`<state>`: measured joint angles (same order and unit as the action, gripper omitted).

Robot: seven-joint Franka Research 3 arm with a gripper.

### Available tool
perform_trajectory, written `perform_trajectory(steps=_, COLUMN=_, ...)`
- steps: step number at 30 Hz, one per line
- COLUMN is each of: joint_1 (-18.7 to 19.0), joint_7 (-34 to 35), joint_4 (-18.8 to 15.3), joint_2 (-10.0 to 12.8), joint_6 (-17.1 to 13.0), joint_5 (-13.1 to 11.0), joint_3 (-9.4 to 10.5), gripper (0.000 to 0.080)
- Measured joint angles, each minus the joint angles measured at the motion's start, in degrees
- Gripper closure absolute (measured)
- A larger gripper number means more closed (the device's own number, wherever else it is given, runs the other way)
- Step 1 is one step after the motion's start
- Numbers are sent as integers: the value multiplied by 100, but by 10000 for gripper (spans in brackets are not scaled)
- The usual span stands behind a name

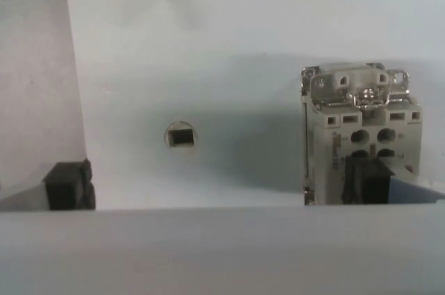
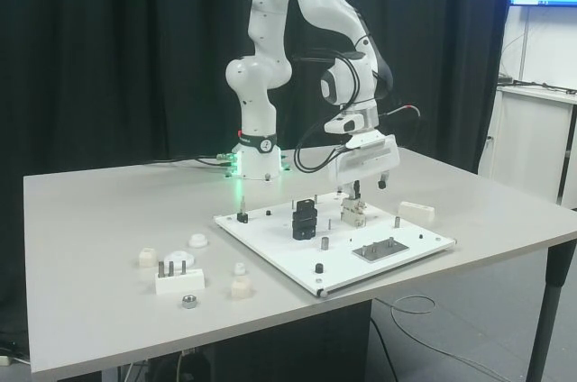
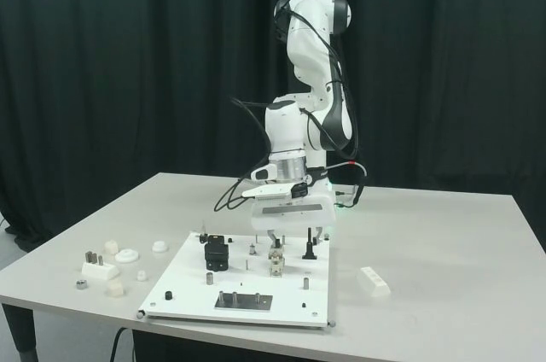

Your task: Insert waterproof.

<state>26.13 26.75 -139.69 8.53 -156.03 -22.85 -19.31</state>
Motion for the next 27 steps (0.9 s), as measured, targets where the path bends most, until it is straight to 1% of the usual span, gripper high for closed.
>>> perform_trajectory(steps=8, joint_1=0, joint_7=0, joint_4=2, joint_2=-6, joint_6=0, joint_5=-1, joint_3=1, gripper=3)
perform_trajectory(steps=27, joint_1=-4, joint_7=0, joint_4=56, joint_2=34, joint_6=-30, joint_5=-113, joint_3=12, gripper=3)
